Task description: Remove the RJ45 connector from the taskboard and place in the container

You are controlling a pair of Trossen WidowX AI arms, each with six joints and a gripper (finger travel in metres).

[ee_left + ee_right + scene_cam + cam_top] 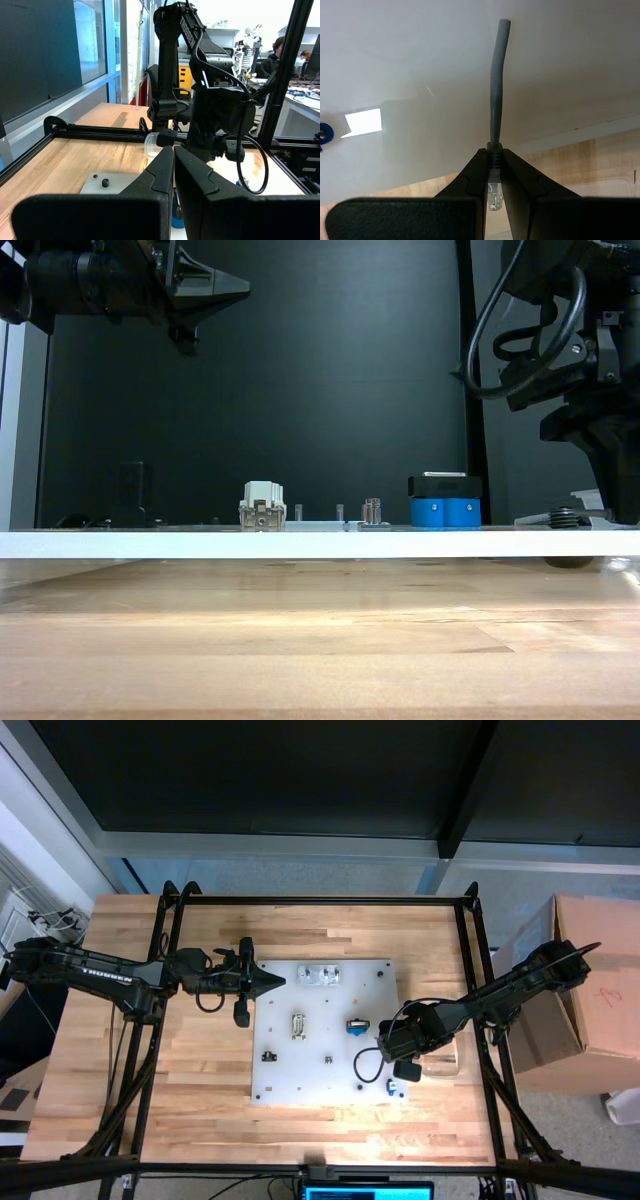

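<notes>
Right gripper (493,154): clamped on RJ45 connector (493,191), which is held clear of the taskboard (420,60).
Long axis: cable (495,85) runs straight ahead of my fingertips.
Container (445,1066): just beside this hand, outboard — a short carry, I judge.
Left gripper (275,982): fingers together, well apart from the connector.

The left tool (276,982), jaws together, hangs high over the taskboard's (300,1070) left edge. The right tool (404,1071), clamped on the RJ45 connector (493,186), sits low at its right edge. Between them, open air lies above a white block (262,508) and a blue block (445,502).
</notes>
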